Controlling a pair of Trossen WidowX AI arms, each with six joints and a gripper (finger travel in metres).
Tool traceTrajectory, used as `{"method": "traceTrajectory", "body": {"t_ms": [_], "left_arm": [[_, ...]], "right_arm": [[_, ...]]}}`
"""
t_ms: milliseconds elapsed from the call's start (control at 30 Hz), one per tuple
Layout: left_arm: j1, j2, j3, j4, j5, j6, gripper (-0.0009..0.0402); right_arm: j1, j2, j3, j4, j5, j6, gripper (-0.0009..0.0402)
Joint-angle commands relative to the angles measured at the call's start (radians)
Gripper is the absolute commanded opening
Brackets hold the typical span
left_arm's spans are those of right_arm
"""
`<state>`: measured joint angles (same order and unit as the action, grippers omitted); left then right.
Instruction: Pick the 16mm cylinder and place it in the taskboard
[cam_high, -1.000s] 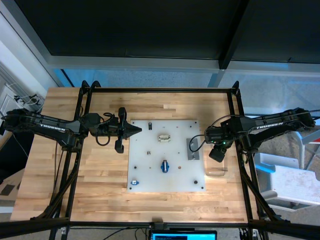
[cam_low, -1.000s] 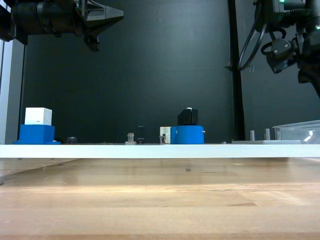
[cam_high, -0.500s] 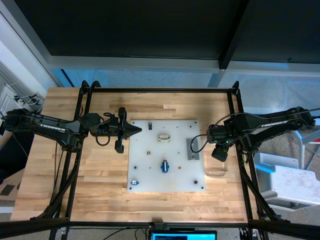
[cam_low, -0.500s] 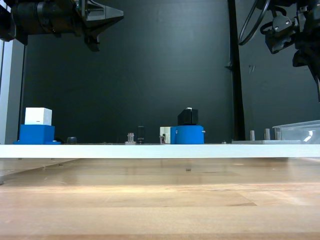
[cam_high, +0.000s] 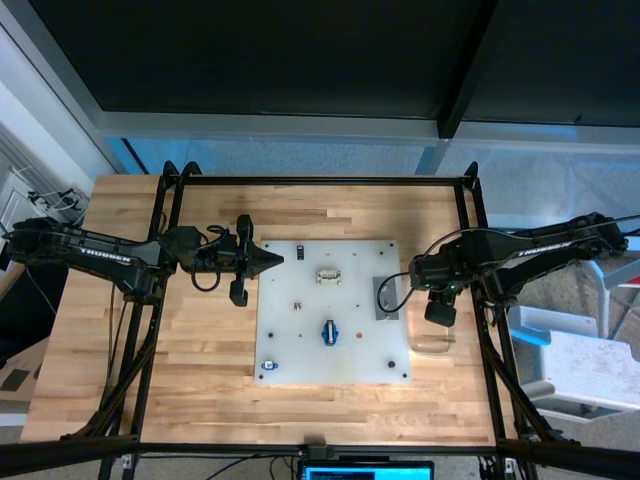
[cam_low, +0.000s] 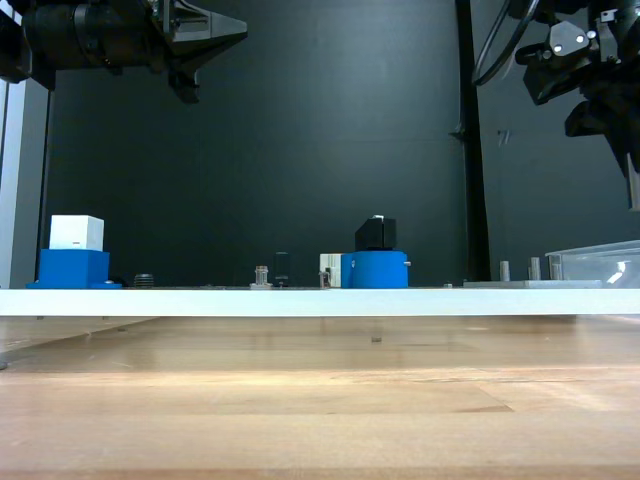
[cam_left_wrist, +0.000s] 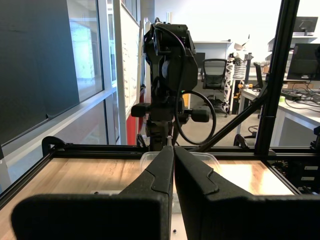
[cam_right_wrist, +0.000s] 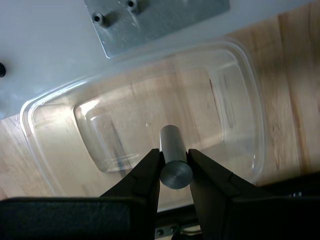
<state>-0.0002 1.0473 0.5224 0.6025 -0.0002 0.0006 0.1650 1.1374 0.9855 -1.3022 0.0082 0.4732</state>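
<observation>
Right gripper (cam_right_wrist: 173, 159) state: fingers (cam_right_wrist: 146, 174) closed on the peg (cam_right_wrist: 172, 150), one finger on each side of its round body, its flat end face turned toward the wrist camera. Peg position: held in the air over the clear tray (cam_right_wrist: 248, 95), apart from the tray floor. The high view places the right gripper (cam_high: 440, 312) above the tray (cam_high: 432, 346), which lies on the wooden table (cam_high: 190, 350) just beside the right edge of the white board (cam_high: 360, 345). The low view shows this gripper well above both the tray (cam_low: 598, 262) and the board (cam_low: 300, 302).

Left gripper (cam_high: 268, 258) state: fingers pressed together, holding nothing. It hangs raised at the left edge of the board and points across it toward the right arm.

Board contents: blue part (cam_high: 328, 332) upright near the middle; grey block (cam_high: 387, 297) at the right edge, next to the tray
</observation>
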Motion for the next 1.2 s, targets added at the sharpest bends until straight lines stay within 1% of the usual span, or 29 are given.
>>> {"method": "traceTrajectory", "body": {"t_ms": [33, 167, 433, 833, 1067, 1133, 1200], "left_arm": [[0.000, 0.000, 0.000, 0.000, 0.000, 0.000, 0.0000], [0.000, 0.000, 0.000, 0.000, 0.000, 0.000, 0.0000], [0.000, 0.000, 0.000, 0.000, 0.000, 0.000, 0.0000], [0.000, 0.000, 0.000, 0.000, 0.000, 0.000, 0.0000], [0.000, 0.000, 0.000, 0.000, 0.000, 0.000, 0.0000], [0.000, 0.000, 0.000, 0.000, 0.000, 0.000, 0.0000], [0.000, 0.000, 0.000, 0.000, 0.000, 0.000, 0.0000]], "right_arm": [[0.006, 0.025, 0.005, 0.024, 0.000, -0.017, 0.0034], [0.010, 0.063, 0.029, 0.036, 0.001, -0.023, 0.0034], [0.021, 0.152, 0.087, 0.067, 0.002, -0.063, 0.0034], [0.043, 0.307, 0.195, 0.105, 0.003, -0.071, 0.0034], [0.060, 0.377, 0.250, 0.122, 0.003, -0.071, 0.0034], [0.065, 0.396, 0.267, 0.123, 0.006, -0.071, 0.0034], [0.069, 0.413, 0.282, 0.126, 0.022, -0.068, 0.0034]]}}
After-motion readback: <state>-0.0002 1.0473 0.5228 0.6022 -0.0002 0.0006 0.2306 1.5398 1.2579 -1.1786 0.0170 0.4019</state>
